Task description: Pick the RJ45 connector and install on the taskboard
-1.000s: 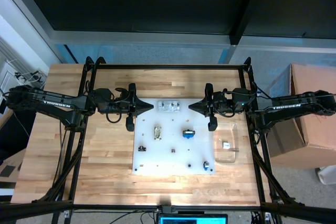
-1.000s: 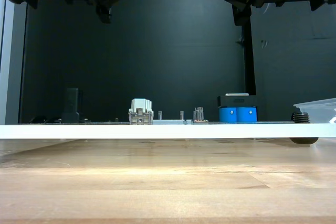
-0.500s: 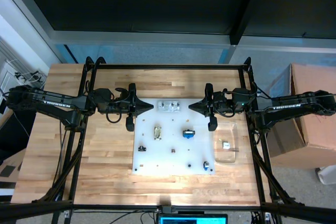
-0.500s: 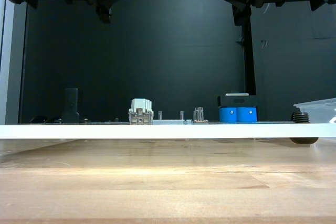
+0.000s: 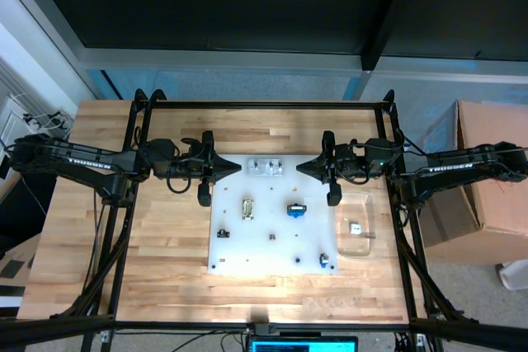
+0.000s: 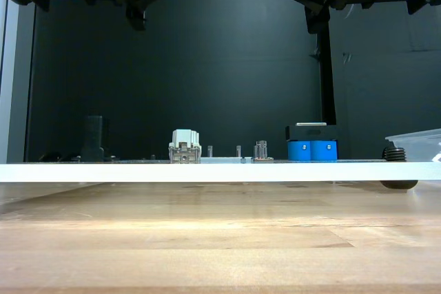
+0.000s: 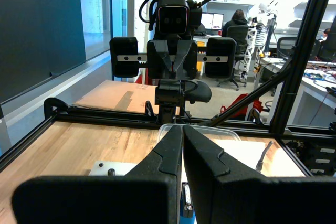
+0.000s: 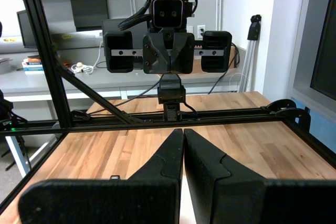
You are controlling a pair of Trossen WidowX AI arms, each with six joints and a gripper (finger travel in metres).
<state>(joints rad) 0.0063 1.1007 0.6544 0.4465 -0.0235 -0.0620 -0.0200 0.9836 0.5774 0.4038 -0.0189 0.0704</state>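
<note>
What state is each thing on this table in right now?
left gripper: shut, empty, high above the white board, at its far left.
right gripper: shut, empty, high above its far right.
RJ45 connector: cannot tell where it lies.
blue jack: cannot tell whether filled.
white block: lying in the clear tray.

The right gripper point(image 8: 183, 130) hung over the wooden table point(image 8: 262, 148), its fingers point(image 8: 167, 163) pressed flat together — and the left gripper point(image 8: 168, 56) faced it head-on, equally high.
</note>
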